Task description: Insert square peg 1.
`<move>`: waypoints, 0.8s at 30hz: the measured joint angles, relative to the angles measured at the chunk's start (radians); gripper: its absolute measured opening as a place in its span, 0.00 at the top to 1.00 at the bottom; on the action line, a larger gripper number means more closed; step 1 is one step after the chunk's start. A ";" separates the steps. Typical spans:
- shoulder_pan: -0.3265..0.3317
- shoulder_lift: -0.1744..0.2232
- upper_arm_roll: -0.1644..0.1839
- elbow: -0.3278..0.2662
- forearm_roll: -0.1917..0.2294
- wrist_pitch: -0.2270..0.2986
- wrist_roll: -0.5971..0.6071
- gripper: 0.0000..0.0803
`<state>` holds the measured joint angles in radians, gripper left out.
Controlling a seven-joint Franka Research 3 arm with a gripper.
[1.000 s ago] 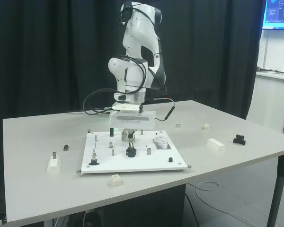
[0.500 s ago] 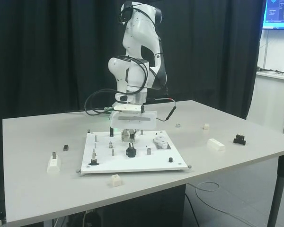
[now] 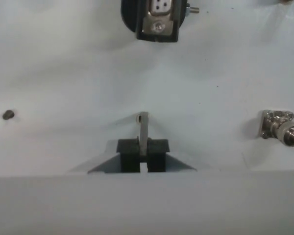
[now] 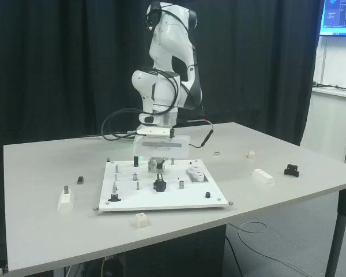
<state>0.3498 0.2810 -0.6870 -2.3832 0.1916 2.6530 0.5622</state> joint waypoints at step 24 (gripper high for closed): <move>-0.002 0.000 0.008 0.000 0.018 0.005 0.000 0.97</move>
<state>0.3479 0.2812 -0.6790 -2.3831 0.2094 2.6580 0.5622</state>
